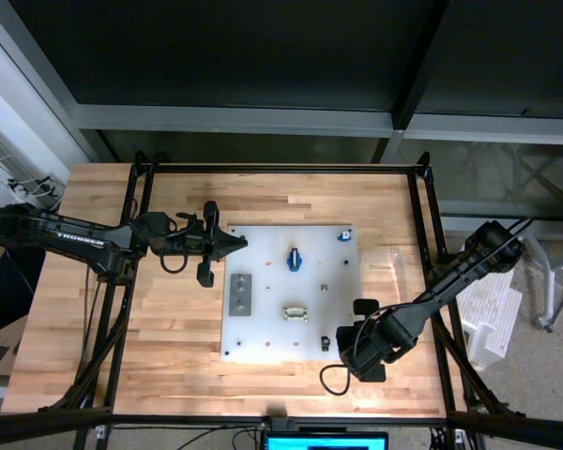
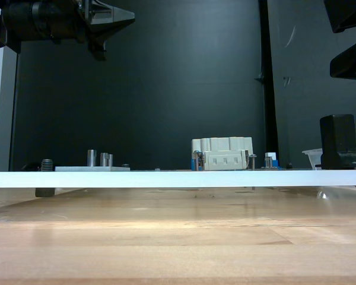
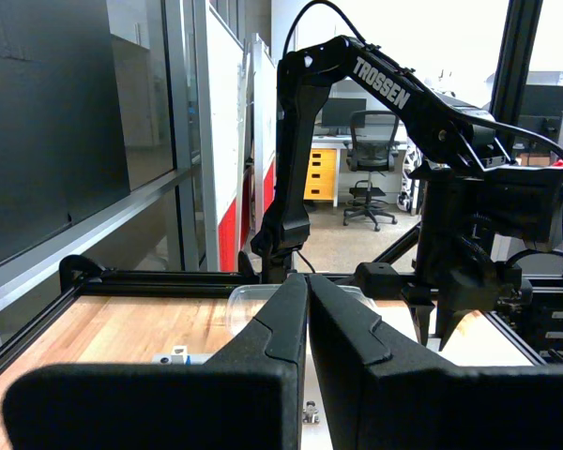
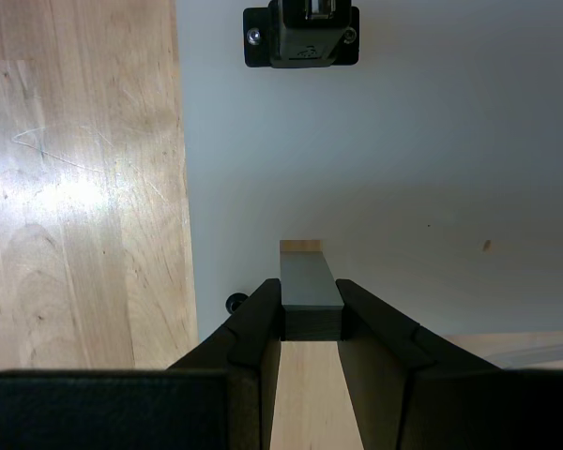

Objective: Pick the 16mm bar and install on taskboard

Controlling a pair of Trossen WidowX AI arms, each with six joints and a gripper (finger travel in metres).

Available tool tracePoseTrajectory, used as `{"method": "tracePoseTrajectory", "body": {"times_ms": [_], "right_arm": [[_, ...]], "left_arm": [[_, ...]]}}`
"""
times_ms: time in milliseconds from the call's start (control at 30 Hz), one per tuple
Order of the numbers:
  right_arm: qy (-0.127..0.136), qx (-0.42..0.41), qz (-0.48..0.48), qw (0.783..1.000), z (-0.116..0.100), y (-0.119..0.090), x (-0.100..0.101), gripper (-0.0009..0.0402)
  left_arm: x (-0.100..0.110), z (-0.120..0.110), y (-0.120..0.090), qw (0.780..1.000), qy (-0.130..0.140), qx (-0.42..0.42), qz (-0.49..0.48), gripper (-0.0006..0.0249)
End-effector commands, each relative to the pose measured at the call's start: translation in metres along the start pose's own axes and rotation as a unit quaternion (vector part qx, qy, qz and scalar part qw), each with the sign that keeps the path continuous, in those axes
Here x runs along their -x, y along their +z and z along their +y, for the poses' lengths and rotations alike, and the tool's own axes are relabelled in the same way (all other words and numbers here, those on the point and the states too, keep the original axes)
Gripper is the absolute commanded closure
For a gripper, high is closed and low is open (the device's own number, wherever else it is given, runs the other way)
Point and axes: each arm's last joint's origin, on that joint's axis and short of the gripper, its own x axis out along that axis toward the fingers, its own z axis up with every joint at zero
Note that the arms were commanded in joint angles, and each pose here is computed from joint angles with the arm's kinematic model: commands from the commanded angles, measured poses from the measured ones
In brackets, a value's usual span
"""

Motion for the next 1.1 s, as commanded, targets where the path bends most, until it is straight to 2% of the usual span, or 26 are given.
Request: {"method": "tracePoseTrajectory", "body": {"times_ms": [33,1100], "right_arm": [[0.000,0.002,-0.001,1.000,0.000,0.000,0.000,0.0393],[0.004,0.076,-0.008,0.997,-0.001,0.010,0.014,0.0393]], "left_arm": [[0.000,0.000,0.000,1.000,0.000,0.000,0.000,0.0243],[0.000,0.000,0.000,1.000,0.000,0.000,0.000,0.0243]]}}
